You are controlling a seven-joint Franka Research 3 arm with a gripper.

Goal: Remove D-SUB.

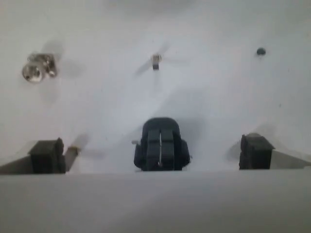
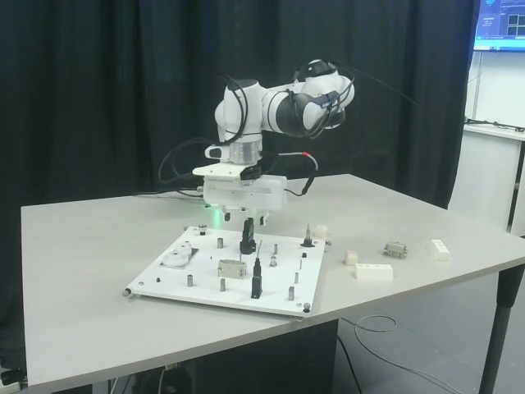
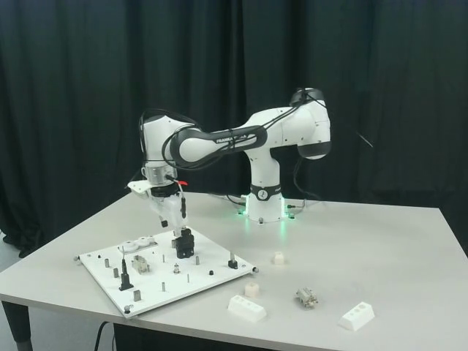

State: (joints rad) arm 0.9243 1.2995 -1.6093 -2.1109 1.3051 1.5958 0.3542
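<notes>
The D-SUB (image 1: 160, 144) is a black plug standing upright on the white board (image 1: 204, 97). The room views show the same D-SUB (image 2: 246, 241) (image 3: 183, 243) near the board's middle. My gripper (image 1: 150, 154) hangs just above it and is open. One black fingertip (image 1: 46, 155) sits well off to one side of the plug, the other well off to the opposite side. Neither touches the plug. From the room cameras the gripper (image 2: 244, 220) (image 3: 174, 219) points straight down over the plug.
The board (image 2: 205, 279) also carries a metal connector (image 1: 38, 68), a small pin (image 1: 155, 61), a tall black plug (image 2: 256, 283) and several short posts. Off the board lie white blocks (image 2: 373, 270) (image 2: 440, 249) and a metal connector (image 2: 396, 248).
</notes>
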